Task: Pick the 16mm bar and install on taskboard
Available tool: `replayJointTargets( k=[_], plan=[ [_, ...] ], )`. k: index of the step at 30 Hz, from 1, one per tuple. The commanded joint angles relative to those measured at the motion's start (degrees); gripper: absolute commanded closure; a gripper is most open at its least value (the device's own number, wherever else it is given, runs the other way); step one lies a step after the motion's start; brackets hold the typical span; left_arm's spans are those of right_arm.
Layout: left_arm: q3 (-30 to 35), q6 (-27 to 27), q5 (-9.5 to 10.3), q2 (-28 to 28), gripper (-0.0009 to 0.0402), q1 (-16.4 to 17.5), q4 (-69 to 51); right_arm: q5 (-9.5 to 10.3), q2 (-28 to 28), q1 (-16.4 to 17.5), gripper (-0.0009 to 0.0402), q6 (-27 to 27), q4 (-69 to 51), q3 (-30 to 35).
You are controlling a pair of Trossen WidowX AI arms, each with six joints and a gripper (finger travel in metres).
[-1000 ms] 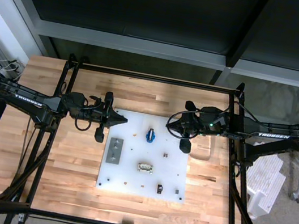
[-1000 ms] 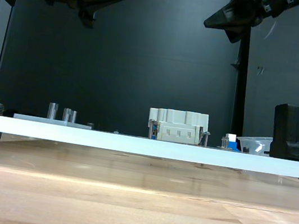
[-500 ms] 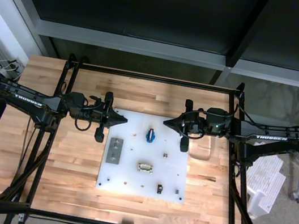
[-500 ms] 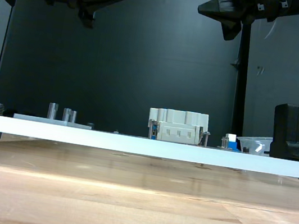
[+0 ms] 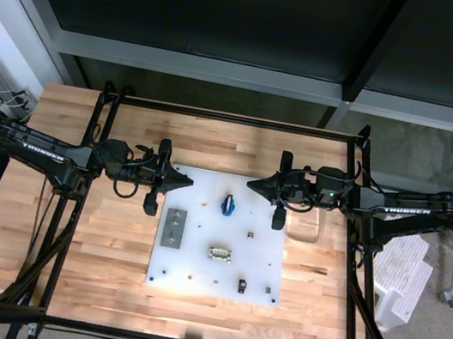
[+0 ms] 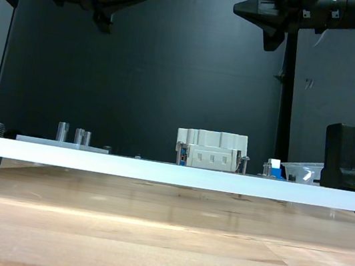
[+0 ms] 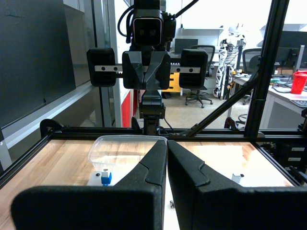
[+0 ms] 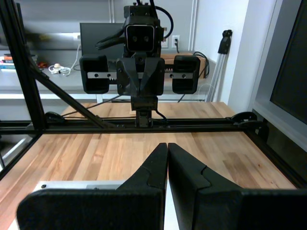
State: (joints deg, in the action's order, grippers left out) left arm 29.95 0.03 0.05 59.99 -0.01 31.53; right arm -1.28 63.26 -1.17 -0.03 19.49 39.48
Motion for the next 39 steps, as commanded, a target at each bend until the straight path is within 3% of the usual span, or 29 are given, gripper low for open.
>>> replayJointTargets(
  k=[1, 15, 19, 39],
  plan=[
    [0.0, -0.02, -0.02, 0.02, 0.0393, 0.0, 0.02, -0.04, 0.04, 0.02, 0.0393, -0.17, 2.58, -1.31],
    [0.0, -0.02, -0.02, 0.02, 0.0393, 0.0, 0.0, 0.09, 0.04, 0.02, 0.0393, -2.34, 12.31, -6.16],
    [0.0, -0.02, -0.02, 0.02, 0.0393, 0.0, 0.0, 1.05, 0.04, 0.04, 0.0393, -3.17, 14.25, -7.17],
    [0.0, -0.02, -0.02, 0.02, 0.0393, 0.02, 0.0, 1.11, 0.04, 0.04, 0.0393, -3.1, 14.19, -8.07]
  ],
)
